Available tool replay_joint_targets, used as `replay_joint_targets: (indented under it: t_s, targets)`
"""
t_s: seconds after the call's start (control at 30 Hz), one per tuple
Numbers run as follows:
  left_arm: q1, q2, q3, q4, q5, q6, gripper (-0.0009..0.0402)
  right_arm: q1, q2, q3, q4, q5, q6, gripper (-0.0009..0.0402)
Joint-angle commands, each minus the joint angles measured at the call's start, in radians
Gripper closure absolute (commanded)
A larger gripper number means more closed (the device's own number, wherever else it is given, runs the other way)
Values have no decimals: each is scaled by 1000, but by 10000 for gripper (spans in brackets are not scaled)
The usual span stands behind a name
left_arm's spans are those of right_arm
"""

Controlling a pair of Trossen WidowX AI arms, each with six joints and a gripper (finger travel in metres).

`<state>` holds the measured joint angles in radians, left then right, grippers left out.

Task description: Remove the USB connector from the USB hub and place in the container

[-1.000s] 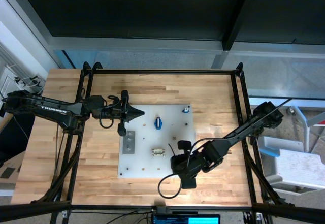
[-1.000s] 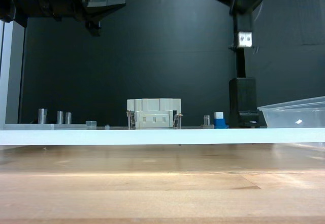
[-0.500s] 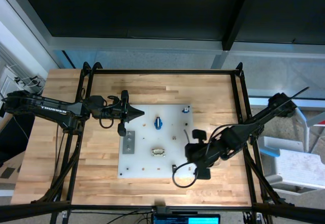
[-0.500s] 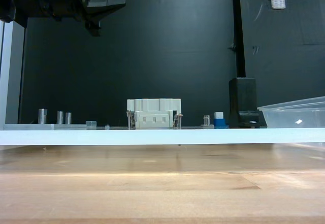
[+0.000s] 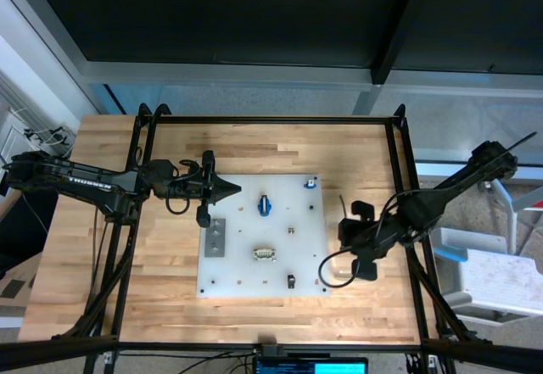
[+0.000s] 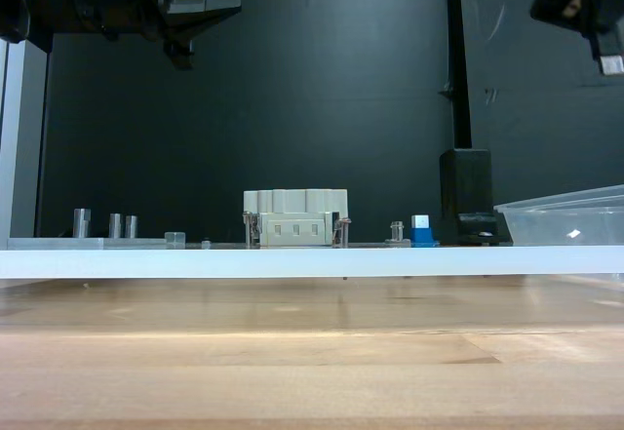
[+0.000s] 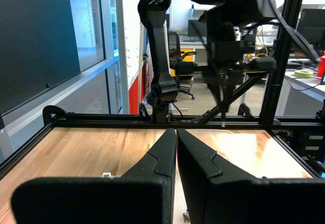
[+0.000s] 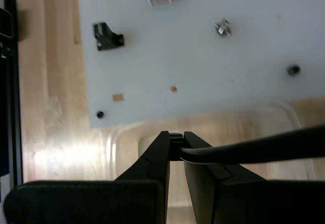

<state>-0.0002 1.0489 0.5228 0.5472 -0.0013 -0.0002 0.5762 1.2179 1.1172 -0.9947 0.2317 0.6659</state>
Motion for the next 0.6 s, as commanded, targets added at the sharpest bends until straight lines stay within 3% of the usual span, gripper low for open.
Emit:
replay_joint_targets:
  t_s: [0.03,0.3,0.4,0.6]
  targets:
    - [0,0,0,0,0,0,392,0,-47,-49,0,-1,19,393]
    - [0,0,0,0,0,0,392,0,-133,-143,-18,-27,68,393]
    - [0,0,0,0,0,0,392,3,-137,-162,-19,-52,88,393]
    - [0,0,0,0,0,0,392,13,-137,-192,-17,-61,116,393]
